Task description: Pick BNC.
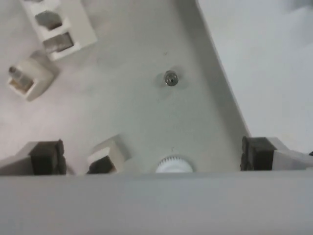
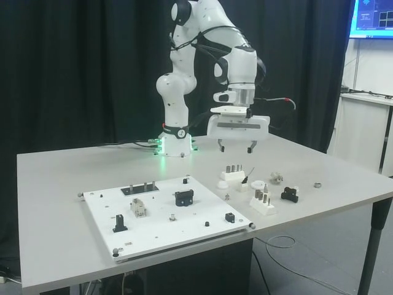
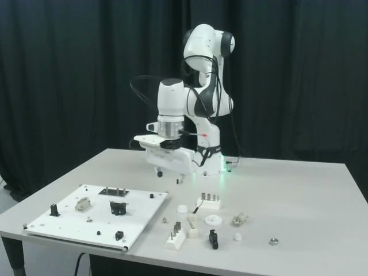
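The room was evenly lit from overhead, and the grey desk [image 2: 73,172] showed bright against black curtains [image 3: 69,69]. Shadows under the small parts were soft and short. A green glow lit the arm's base [image 2: 175,146]. From the wrist the view was soft, the white gear [image 1: 174,165] blurred, with the black fingertip pads [image 1: 48,157] dark and fuzzy.

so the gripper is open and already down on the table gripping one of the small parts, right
Not quite. The gripper is open, but it hangs in the air above the grey table, and its fingers hold nothing. The first room view shows it well above the small parts; the second room view agrees.
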Motion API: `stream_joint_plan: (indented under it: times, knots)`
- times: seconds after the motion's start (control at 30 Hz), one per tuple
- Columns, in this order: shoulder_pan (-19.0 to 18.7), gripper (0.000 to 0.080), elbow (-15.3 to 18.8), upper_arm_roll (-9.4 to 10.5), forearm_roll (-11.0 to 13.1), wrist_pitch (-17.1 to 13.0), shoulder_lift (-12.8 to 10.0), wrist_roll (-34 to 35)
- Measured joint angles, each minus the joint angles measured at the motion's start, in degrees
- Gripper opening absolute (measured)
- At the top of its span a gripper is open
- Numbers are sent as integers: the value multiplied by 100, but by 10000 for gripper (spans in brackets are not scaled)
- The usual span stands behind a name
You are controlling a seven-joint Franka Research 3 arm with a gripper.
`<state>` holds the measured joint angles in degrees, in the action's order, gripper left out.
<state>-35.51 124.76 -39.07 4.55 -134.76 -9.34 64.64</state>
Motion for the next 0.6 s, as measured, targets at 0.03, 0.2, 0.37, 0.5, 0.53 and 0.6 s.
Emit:
stream_joint_plan:
  times: [0.03,0.2,0.37,0.5,0.53,0.6]
  knots:
    - [9,800,0,0,0,-13,-17,65]
    - [41,800,0,1,17,-101,-98,113]
    - [87,800,1,1,134,-172,-180,262]
    - [131,800,0,1,222,-225,-256,410]
    - [142,800,1,1,234,-236,-275,432]
    - [161,800,1,1,270,-260,-313,462]
